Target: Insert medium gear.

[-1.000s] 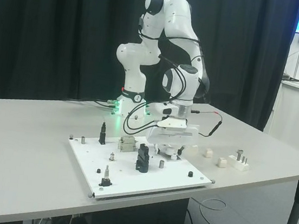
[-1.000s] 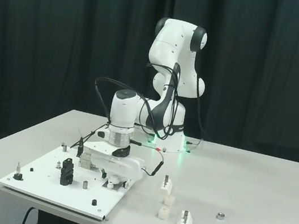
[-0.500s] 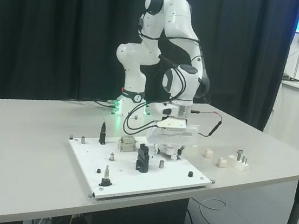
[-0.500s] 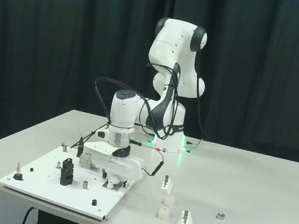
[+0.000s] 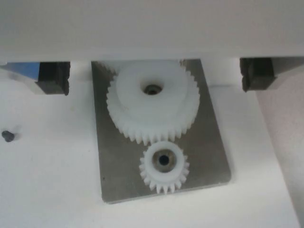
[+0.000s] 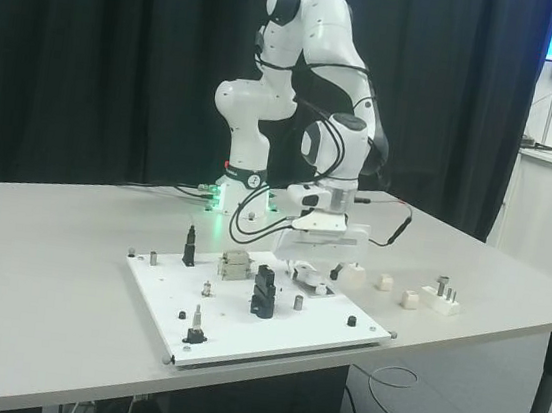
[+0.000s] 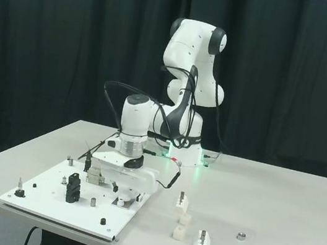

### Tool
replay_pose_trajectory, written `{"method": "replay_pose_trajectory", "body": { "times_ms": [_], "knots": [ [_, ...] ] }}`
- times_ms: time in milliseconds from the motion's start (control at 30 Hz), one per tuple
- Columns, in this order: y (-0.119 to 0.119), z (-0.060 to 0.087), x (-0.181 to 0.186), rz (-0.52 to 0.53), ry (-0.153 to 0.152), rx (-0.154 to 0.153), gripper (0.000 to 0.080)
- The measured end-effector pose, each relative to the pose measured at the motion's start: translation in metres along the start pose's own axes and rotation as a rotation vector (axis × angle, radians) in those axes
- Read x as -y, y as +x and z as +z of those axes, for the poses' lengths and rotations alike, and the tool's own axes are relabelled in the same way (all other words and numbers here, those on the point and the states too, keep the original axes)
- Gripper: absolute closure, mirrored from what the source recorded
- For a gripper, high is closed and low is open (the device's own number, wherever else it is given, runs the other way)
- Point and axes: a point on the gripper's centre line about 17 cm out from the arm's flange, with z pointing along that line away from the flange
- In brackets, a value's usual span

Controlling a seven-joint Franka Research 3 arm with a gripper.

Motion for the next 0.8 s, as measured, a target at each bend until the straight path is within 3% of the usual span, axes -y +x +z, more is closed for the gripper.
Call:
{"method": "replay_pose_trajectory", "body": {
  "times_ms": [800],
  "knots": [
    [0.005, -0.024, 0.000, -0.019, 0.015, -0.022, 0.0003]
  ]
}}
